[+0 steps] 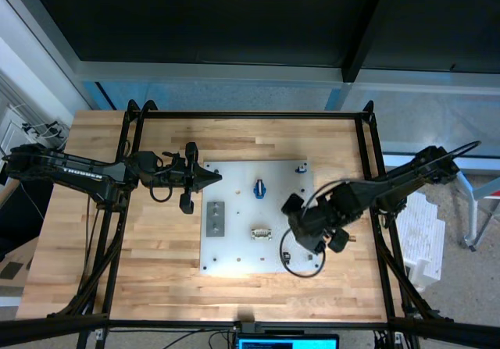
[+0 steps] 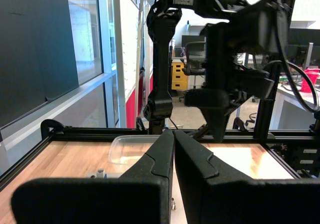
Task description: Pick the 16mm bar and install on taskboard
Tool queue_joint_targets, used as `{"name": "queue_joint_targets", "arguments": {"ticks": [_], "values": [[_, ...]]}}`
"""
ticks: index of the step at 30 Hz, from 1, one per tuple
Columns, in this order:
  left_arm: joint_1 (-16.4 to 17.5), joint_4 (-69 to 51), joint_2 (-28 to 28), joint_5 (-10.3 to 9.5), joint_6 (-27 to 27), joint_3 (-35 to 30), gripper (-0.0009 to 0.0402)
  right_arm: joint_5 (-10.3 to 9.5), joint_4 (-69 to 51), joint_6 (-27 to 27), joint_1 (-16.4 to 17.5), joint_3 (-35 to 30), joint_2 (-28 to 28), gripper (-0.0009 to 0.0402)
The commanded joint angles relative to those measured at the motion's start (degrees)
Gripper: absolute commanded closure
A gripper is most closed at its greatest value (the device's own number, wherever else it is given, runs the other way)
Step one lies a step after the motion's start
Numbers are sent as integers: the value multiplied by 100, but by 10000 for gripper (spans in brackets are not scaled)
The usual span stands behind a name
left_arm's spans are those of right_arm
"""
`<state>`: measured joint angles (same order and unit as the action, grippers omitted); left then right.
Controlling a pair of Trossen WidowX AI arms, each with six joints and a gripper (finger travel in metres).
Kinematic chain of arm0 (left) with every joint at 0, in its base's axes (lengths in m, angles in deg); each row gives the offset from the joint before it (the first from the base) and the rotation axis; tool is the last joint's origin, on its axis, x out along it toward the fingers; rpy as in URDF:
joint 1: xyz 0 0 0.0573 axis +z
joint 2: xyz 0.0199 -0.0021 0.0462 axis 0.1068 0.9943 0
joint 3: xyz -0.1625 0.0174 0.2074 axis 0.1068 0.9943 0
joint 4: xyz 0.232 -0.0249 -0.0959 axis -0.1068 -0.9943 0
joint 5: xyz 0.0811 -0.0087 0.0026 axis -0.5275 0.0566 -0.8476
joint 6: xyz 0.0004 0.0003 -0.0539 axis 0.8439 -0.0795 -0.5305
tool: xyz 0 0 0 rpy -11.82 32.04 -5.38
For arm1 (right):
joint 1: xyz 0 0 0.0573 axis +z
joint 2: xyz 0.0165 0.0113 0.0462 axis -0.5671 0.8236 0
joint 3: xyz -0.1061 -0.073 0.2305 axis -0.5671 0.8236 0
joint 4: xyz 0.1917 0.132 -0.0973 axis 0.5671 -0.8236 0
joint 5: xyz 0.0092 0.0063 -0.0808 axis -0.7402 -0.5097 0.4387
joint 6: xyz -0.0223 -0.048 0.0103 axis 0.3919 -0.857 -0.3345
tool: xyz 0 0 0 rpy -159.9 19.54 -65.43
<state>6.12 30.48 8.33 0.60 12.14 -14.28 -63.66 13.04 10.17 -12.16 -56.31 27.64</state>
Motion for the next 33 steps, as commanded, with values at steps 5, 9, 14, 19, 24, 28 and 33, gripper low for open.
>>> {"name": "queue_joint_targets", "arguments": {"ticks": [5, 9, 14, 19, 24, 28, 33], "values": [[0, 0, 0, 2, 2, -2, 393, 4, 466, 588, -667, 24, -199, 391], [2, 0, 0, 2, 2, -2, 393, 46, 925, 1292, -1154, 157, -334, 392], [2, 0, 0, 2, 2, -2, 393, 48, 1550, 1639, -1600, 354, -568, 394], [2, 0, 0, 2, 2, -2, 393, 48, 2455, 2221, -1875, 625, -848, 394], [2, 0, 0, 2, 2, -2, 393, 52, 3346, 2514, -1991, 1069, -1156, 394], [0, 0, 0, 2, 2, -2, 393, 48, 4033, 2662, -2081, 1438, -1373, 393], [2, 0, 0, 2, 2, -2, 393, 42, 4935, 2686, -2170, 1956, -1639, 394]]}}
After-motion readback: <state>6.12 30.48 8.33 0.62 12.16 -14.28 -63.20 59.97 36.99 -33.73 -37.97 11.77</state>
